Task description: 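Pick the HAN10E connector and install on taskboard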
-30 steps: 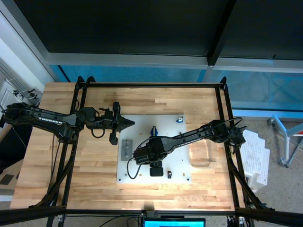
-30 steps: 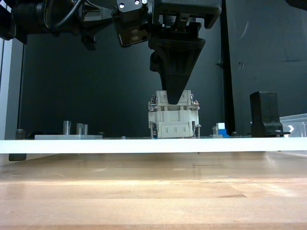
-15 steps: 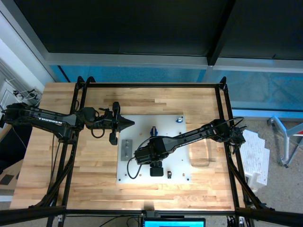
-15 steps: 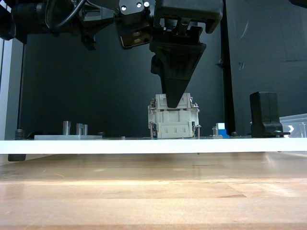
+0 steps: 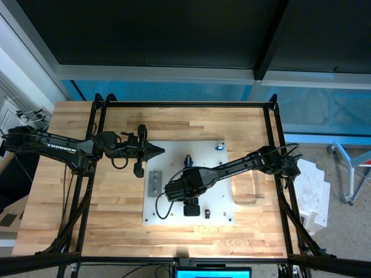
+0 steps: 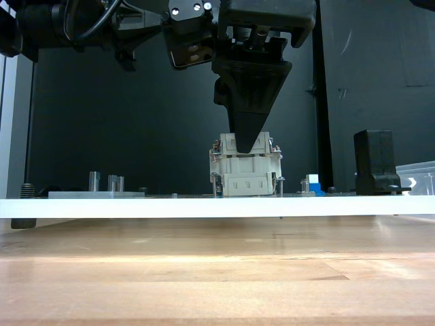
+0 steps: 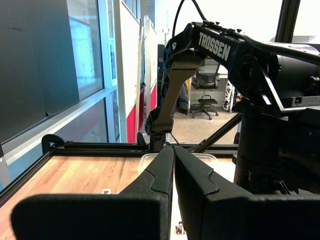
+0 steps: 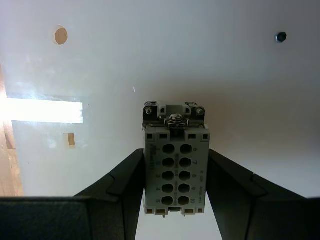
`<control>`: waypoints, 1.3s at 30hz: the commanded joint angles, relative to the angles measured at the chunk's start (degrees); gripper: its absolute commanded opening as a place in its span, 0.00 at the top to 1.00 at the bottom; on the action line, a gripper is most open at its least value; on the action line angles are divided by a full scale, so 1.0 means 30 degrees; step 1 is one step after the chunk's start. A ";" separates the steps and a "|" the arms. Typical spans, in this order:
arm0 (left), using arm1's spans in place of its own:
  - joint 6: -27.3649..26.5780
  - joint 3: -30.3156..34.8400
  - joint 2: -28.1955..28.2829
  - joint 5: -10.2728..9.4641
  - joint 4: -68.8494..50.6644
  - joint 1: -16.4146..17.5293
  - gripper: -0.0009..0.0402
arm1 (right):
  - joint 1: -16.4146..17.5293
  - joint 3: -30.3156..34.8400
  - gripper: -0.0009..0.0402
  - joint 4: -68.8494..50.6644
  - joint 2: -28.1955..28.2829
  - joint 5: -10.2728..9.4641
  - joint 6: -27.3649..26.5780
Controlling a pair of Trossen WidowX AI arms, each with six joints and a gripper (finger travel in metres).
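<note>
The right end effector (image 6: 246,146) clamps the plain flanks, the proper hold, of the HAN10E connector (image 8: 176,172), upright on the taskboard (image 5: 217,168) and judged light, rigid, contacts fragile; the left end effector (image 7: 173,150) is closed, empty, above its far-left corner.

A pale wooden worktop (image 5: 75,202) fills the middle of the high view, ringed by a black frame (image 5: 185,105). A clear tray (image 5: 246,196) lies on it right of centre. A lit blue screen (image 5: 213,272) shows at the bottom edge. A white stack (image 5: 313,191) sits off the worktop at far right, and loose cables (image 5: 26,116) at far left.
</note>
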 commanded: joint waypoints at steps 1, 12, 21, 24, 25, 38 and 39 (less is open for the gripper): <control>0.0000 0.0007 0.0007 0.0000 0.0000 0.0000 0.98 | 0.0015 -0.0022 0.87 0.0022 0.0000 -0.0015 0.0007; 0.0000 0.0007 0.0007 0.0000 0.0000 0.0000 0.98 | 0.0007 -0.0022 0.66 0.0095 -0.0328 -0.0029 0.0095; 0.0000 0.0007 0.0007 0.0000 0.0000 0.0000 0.98 | 0.0007 -0.0022 0.34 0.0102 -0.0415 -0.0160 0.0138; 0.0000 0.0007 0.0007 0.0000 0.0000 0.0000 0.98 | 0.0007 -0.0022 0.26 0.0051 -0.0583 -0.0146 0.0138; 0.0000 0.0007 0.0007 0.0000 0.0000 0.0007 0.98 | 0.0007 -0.0022 0.24 0.0036 -0.0656 -0.0153 0.0146; 0.0000 0.0007 0.0007 0.0000 0.0000 0.0000 0.98 | 0.0007 -0.0022 0.19 -0.0780 -0.2288 0.0007 0.0146; 0.0000 0.0007 0.0007 0.0000 0.0000 0.0000 0.98 | 0.0007 -0.0022 0.19 -0.0816 -0.2463 0.0015 0.0146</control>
